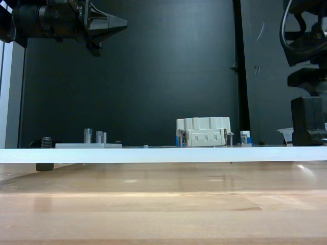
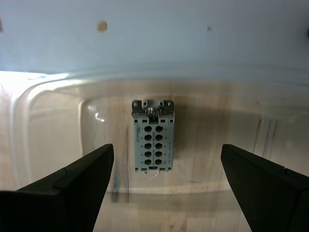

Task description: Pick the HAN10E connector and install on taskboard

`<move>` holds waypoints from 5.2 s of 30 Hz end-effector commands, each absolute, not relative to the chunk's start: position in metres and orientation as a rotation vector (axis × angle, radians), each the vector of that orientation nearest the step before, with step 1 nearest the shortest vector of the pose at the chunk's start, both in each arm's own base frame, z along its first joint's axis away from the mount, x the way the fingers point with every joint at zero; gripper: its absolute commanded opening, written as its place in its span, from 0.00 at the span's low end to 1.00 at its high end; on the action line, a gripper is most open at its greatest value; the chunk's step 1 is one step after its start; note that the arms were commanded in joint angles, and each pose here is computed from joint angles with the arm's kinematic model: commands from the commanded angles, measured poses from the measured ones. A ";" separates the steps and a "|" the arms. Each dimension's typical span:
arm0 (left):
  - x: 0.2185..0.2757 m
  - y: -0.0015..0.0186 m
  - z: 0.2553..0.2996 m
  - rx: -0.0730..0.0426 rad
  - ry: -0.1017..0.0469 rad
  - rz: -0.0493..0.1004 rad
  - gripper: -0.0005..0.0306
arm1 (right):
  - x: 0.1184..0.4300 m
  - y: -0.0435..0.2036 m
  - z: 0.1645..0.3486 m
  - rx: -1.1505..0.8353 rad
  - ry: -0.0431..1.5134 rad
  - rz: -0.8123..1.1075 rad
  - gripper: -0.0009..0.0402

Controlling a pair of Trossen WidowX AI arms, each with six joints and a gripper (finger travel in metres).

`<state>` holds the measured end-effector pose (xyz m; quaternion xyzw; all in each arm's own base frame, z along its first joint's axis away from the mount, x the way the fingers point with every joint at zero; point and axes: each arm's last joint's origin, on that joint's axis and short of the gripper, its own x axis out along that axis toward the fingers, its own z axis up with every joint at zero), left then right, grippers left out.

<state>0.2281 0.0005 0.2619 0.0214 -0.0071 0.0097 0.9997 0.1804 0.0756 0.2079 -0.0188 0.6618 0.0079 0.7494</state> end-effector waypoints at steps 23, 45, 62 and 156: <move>0.2281 0.0005 0.2619 0.043 -0.014 0.019 0.02 | 0.178 0.076 0.172 -0.027 1.439 0.013 0.78; 0.2281 0.0005 0.2619 0.043 -0.014 0.019 0.02 | 0.174 0.075 0.162 -0.019 1.433 0.018 0.60; 0.2281 0.0005 0.2619 0.043 -0.014 0.019 0.02 | 0.174 0.076 0.163 0.014 1.443 0.019 0.22; 0.2281 0.0005 0.2619 0.043 -0.014 0.019 0.02 | 0.398 0.121 0.232 -0.012 1.407 -0.033 0.14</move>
